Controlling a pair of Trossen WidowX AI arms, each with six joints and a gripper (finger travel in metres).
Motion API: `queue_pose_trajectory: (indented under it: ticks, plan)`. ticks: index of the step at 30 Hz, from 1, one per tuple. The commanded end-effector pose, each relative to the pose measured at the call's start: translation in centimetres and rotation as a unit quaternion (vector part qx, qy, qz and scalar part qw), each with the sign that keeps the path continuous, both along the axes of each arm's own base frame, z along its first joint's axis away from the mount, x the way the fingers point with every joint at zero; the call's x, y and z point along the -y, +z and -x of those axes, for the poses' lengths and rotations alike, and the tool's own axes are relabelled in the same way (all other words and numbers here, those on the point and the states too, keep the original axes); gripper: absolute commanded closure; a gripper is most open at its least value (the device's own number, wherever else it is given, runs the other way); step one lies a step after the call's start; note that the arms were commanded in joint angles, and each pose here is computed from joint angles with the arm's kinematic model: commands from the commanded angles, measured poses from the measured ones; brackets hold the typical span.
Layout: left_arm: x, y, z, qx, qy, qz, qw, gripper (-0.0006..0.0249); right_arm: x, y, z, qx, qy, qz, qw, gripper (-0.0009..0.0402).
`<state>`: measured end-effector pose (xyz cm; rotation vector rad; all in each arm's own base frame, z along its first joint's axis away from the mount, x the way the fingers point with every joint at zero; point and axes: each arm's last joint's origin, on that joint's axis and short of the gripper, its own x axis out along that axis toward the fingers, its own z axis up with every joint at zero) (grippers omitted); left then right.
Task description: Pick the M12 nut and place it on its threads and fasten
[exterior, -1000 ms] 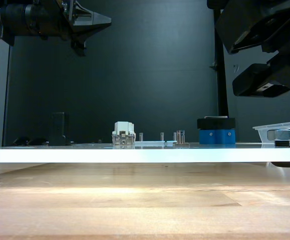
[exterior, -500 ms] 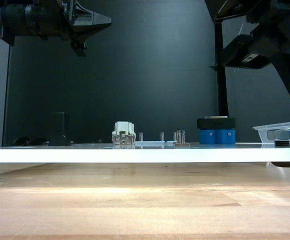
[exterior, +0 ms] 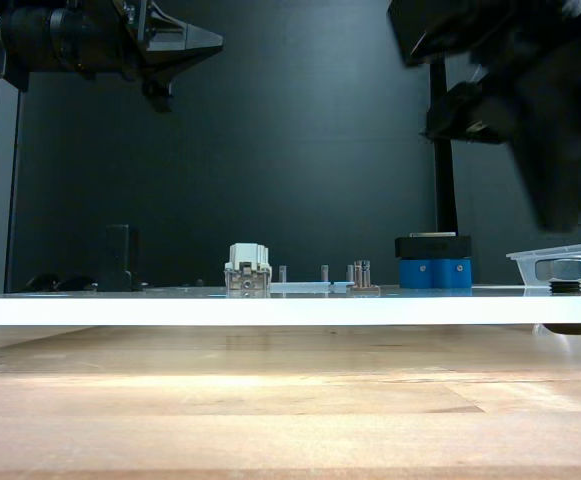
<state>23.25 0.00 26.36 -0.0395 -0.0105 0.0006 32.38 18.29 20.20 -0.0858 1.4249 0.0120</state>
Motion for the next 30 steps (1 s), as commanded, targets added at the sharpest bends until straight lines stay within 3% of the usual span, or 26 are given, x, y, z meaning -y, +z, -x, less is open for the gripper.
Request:
queue_pose_trajectory:
  ticks: [1, 10, 12, 14, 16, 18, 25, 30]
  plan:
    - [0.0, 0.0, 0.0, 0.000, 0.000, 0.000, 1.000, 0.0243, 0.0, -0.6, -0.1, 0.009, -0.005, -0.004, 1.000, 0.0393]
    - [0.0, 0.0, 0.0, 0.000, 0.000, 0.000, 1.000, 0.0243, 0.1, -1.6, 0.1, 0.008, -0.018, -0.013, 1.000, 0.0394]
    - [0.0, 0.0, 0.0, 0.000, 0.000, 0.000, 1.000, 0.0243, -0.1, -1.6, 0.1, -0.003, -0.013, -0.039, 0.999, 0.0393]
    - [0.0, 0.0, 0.0, 0.000, 0.000, 0.000, 1.000, 0.0243, -0.5, -1.5, 0.2, -0.026, 0.006, -0.093, 0.995, 0.0393]
    - [0.0, 0.0, 0.0, 0.000, 0.000, 0.000, 1.000, 0.0243, -0.6, -1.5, 0.2, -0.036, 0.010, -0.116, 0.993, 0.0393]
    - [0.0, 0.0, 0.0, 0.000, 0.000, 0.000, 1.000, 0.0243, -0.6, -1.5, 0.3, -0.038, 0.009, -0.109, 0.993, 0.0393]
    - [0.0, 0.0, 0.0, 0.000, 0.000, 0.000, 1.000, 0.0243, -0.1, -1.4, 0.2, -0.007, -0.013, -0.042, 0.999, 0.0393]
    - [0.0, 0.0, 0.0, 0.000, 0.000, 0.000, 1.000, 0.0243, -0.2, -1.5, 0.2, 0.001, -0.027, -0.033, 0.999, 0.0393]
